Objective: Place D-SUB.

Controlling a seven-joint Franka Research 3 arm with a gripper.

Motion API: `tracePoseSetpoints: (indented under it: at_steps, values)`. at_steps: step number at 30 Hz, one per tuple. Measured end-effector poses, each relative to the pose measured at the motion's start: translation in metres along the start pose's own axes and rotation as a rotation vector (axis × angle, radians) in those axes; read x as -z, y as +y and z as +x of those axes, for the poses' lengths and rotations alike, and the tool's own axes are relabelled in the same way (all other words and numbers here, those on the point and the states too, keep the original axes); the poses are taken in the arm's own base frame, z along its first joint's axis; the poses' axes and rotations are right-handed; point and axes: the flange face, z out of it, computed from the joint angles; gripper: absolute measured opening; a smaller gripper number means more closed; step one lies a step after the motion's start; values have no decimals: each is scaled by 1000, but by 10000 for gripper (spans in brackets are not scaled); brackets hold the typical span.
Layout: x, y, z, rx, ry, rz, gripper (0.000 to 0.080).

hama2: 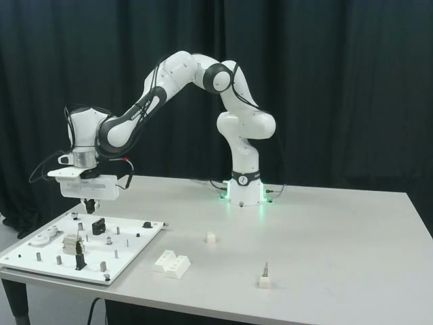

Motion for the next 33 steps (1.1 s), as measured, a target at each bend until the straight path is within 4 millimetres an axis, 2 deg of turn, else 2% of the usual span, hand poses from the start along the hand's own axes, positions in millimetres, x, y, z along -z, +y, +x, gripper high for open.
tracePoseSetpoints:
  at_steps: [7,19,26,33]
  values:
    - [8,0,3,1,-2,2,155]
    - [9,-2,4,4,-6,4,155]
    - [6,-17,-1,8,-38,34,155]
    - [3,-44,-8,21,-87,80,155]
